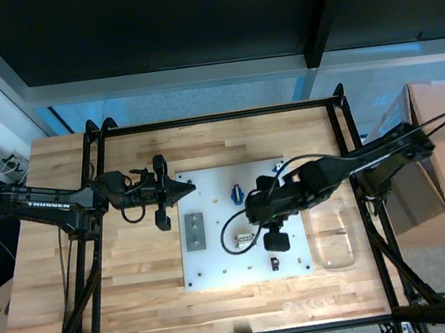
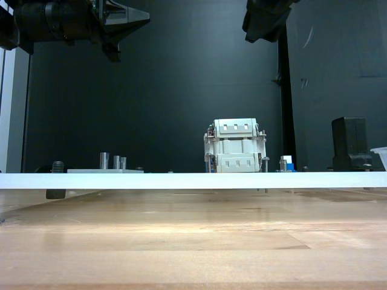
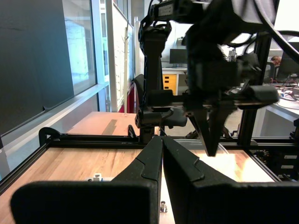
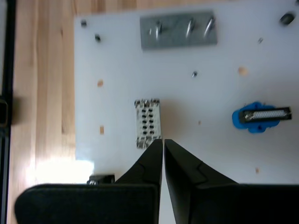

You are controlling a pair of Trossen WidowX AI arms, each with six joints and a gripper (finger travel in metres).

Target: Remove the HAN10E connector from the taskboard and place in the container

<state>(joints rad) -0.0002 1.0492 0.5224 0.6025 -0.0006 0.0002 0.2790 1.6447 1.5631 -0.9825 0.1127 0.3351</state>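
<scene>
While jaws closed aloft, connector [image 2: 236, 151] seated

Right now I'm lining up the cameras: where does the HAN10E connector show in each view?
High: HAN10E connector seated on the taskboard, near its middle.
Low: it stands upright, right of centre.
Left wrist: not in it; left gripper shut, over the board's far-left corner.
Right wrist: just past the shut right gripper above it.
Landmark: grey pin plate.
</scene>
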